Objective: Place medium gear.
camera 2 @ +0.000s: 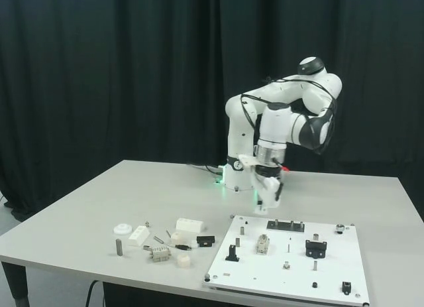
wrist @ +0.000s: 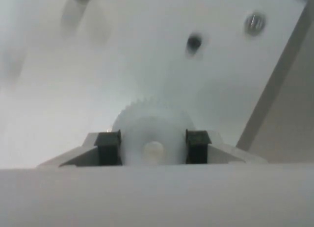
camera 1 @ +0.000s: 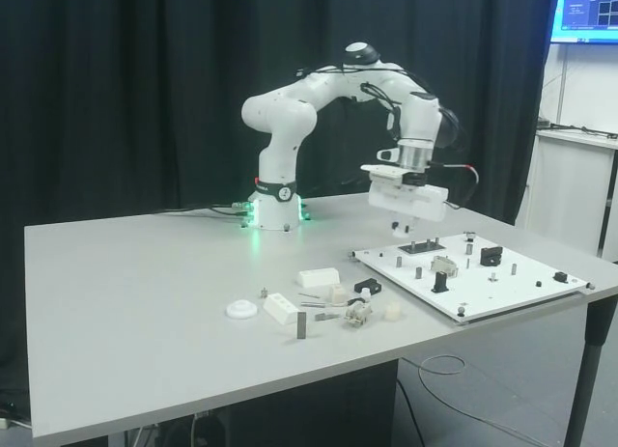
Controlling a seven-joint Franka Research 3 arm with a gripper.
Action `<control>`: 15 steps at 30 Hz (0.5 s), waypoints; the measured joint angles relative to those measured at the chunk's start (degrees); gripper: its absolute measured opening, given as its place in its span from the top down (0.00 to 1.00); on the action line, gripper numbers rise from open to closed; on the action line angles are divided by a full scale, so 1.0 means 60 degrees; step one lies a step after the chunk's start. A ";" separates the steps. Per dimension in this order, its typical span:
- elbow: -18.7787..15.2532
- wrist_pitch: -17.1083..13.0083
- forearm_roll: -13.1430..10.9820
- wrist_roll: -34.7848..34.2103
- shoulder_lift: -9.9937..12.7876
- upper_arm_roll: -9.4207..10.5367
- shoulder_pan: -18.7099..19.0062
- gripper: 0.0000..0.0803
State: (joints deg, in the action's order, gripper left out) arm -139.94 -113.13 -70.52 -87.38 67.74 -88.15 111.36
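White medium gear (wrist: pixel 153 131) pinched in the claw (wrist: pixel 153 147) above the board (wrist: pixel 221 65).

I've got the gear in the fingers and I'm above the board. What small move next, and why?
Probably a slow, short descent toward the white board, correcting sideways as you go. The wrist view shows the medium gear clamped between the fingers, and both room views show the gripper above the board's rear edge, apart from it. Which peg is the target cannot be told here.
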 joint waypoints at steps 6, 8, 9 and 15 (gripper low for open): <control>-0.0212 -0.0183 0.0000 0.0784 0.0003 -0.0003 -0.0596 0.65; -0.0236 -0.0214 0.0000 0.1048 0.0004 -0.0003 -0.0850 0.65; -0.0243 -0.0224 0.0000 0.1179 0.0005 -0.0002 -0.0983 0.65; -0.0248 -0.0237 -0.0046 0.2060 0.0004 0.0005 -0.1808 0.65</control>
State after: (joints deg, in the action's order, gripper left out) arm -141.43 -114.55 -70.79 -75.02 67.77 -88.12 100.51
